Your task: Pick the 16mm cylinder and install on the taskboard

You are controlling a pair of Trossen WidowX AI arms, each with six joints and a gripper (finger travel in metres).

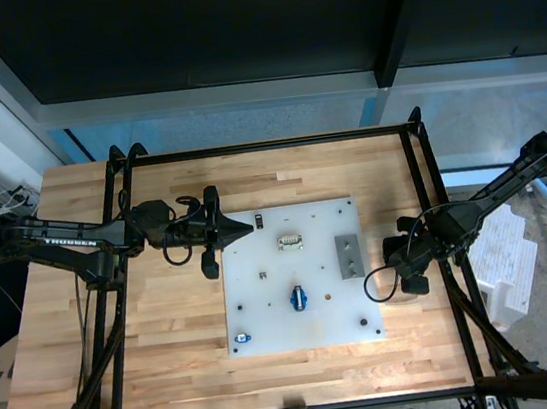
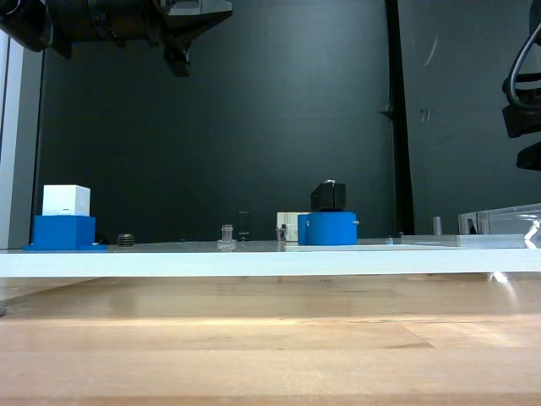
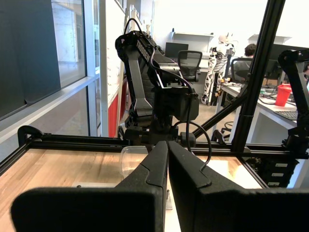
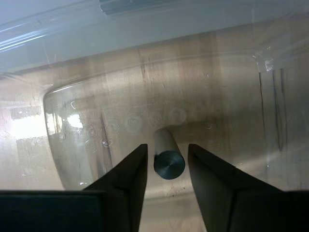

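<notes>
The 16mm cylinder [image 4: 168, 163], a short silvery-grey metal peg, lies in a clear plastic tray [image 4: 96, 121] on the wood. My right gripper [image 4: 166, 146] is open and straddles the peg, one finger on each side with small gaps. In the high view the right gripper [image 1: 405, 274] hangs just off the right edge of the white taskboard [image 1: 269, 326] and hides the peg. My left gripper [image 1: 248, 226] is shut and empty, raised over the board's far left corner. It also shows high up in the low view as the left gripper [image 2: 181, 38].
The board carries a blue part [image 1: 298, 298], a grey metal block [image 1: 349, 254] and a beige connector [image 1: 289, 240]. A black frame [image 1: 422, 185] surrounds the table. The clear tray [image 2: 505, 222] sits beside the board's right edge.
</notes>
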